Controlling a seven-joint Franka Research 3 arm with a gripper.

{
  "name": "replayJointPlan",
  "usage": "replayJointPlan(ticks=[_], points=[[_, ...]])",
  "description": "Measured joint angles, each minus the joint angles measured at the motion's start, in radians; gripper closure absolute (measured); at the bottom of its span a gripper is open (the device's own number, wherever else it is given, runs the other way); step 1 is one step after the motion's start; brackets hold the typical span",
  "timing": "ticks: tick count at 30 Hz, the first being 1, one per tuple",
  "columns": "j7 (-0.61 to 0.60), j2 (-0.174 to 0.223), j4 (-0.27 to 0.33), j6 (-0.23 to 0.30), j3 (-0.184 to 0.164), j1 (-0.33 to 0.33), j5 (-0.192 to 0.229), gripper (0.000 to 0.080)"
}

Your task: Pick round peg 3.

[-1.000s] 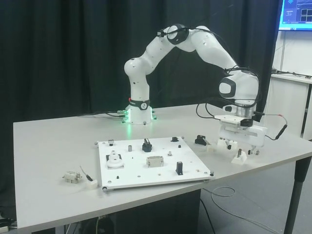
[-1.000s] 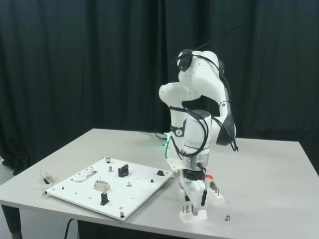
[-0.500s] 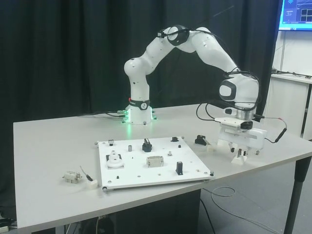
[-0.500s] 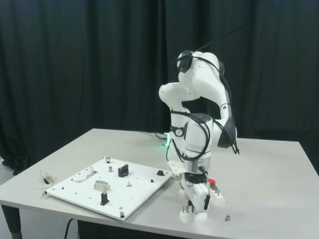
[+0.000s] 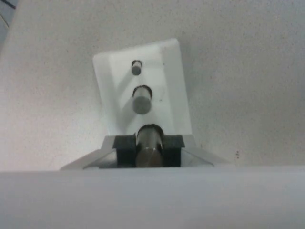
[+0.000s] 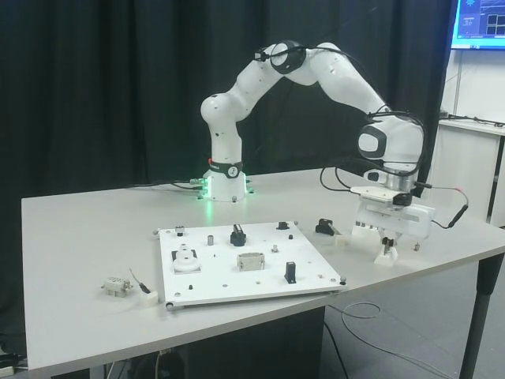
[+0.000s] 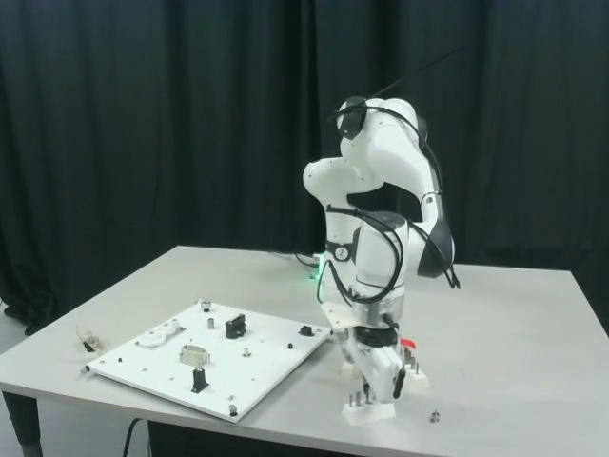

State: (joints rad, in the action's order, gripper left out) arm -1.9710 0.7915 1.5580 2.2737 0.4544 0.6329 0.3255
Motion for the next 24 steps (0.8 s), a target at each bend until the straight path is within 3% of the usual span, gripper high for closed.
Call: replayJointPlan(ticks=[1, 24], points=[[0.000, 0.000, -0.003, -0.004, 0.000, -0.001, 0.000, 0.0693], [0.007, -0.027, -0.076, -0.116, 0.014, -0.011, -0.025, 0.0693]])
